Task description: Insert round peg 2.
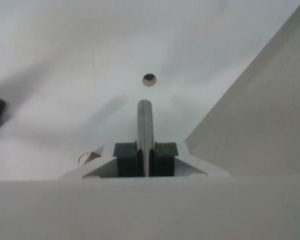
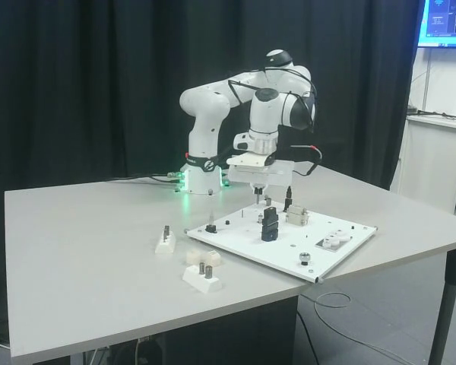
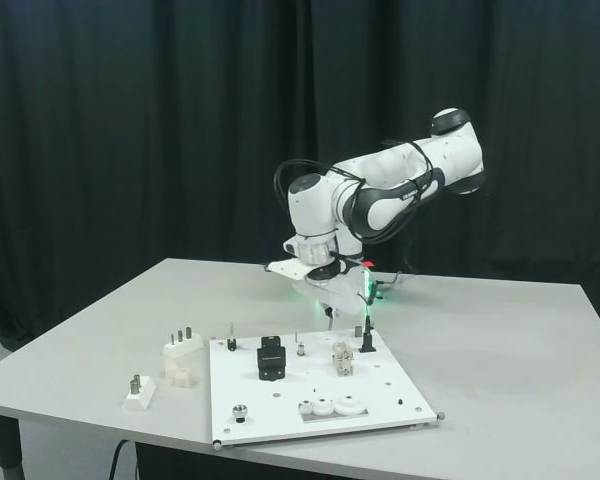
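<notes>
- From my remote station I see the gripper (image 1: 145,162) closed on the round peg (image 1: 145,131); both black fingers (image 1: 125,157) press against its shaft, one on each side
- The peg is a grey metal cylinder, held upright, its free end pointing down past the fingertips toward the white board (image 2: 235,239)
- In the wrist view a small round hole (image 1: 149,79) sits in the board surface just ahead of the peg tip; peg and hole are apart, tip not in the hole
- In the first room view the gripper (image 2: 256,188) hangs above the far edge of the board, peg tip clear of the surface as far as I can tell
- Beneath and nearer the camera than the gripper: a black block (image 2: 270,222) standing on the board
- Second room view: the gripper (image 3: 329,308) is over the board's (image 3: 280,420) rear edge; the grey table (image 3: 500,330) lies well behind it
</notes>
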